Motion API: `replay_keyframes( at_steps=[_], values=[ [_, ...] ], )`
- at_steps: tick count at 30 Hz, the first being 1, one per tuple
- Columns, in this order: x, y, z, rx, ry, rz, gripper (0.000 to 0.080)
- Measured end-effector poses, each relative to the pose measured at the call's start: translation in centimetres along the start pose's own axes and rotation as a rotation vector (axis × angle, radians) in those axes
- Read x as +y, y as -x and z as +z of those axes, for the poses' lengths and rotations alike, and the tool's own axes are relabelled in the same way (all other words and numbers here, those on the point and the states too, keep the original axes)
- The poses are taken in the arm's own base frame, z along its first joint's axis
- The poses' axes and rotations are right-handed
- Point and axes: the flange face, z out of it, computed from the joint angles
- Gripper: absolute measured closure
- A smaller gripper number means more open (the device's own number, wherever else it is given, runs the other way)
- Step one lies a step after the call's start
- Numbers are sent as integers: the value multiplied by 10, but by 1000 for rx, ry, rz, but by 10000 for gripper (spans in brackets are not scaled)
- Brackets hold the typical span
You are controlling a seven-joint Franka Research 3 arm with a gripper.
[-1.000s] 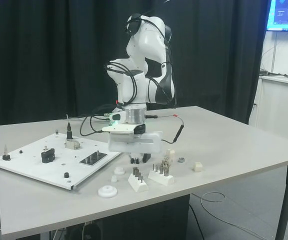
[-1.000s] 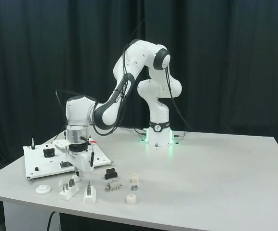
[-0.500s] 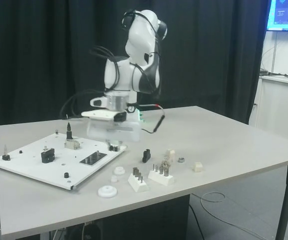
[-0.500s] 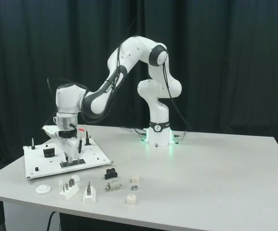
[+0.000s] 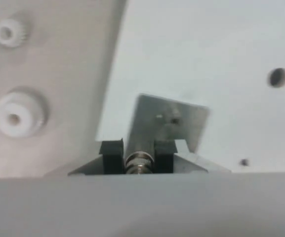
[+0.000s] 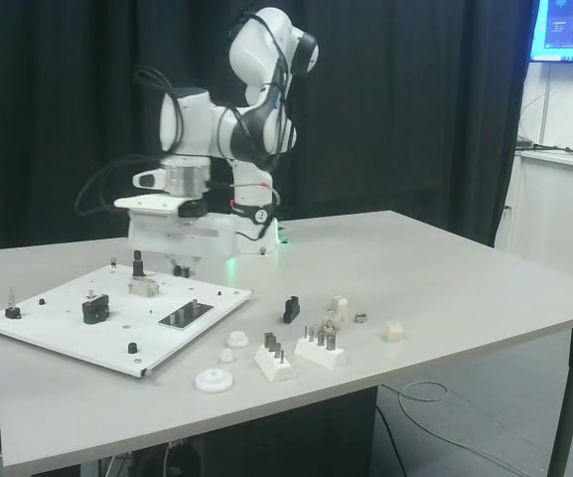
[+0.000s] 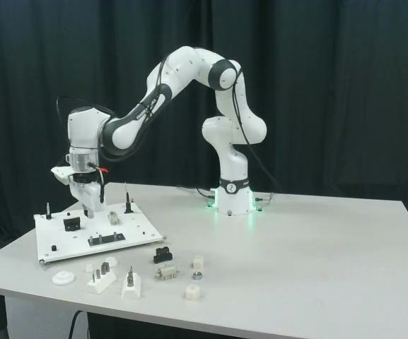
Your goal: Insert BNC.
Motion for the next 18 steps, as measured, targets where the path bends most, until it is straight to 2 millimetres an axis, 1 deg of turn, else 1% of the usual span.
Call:
replay_keyframes(
  at_steps=[9,18],
  values=[
    [33,-32,-4,6,6,10,677],
    [71,-59,2,-1,18,-15,677]
  ],
)
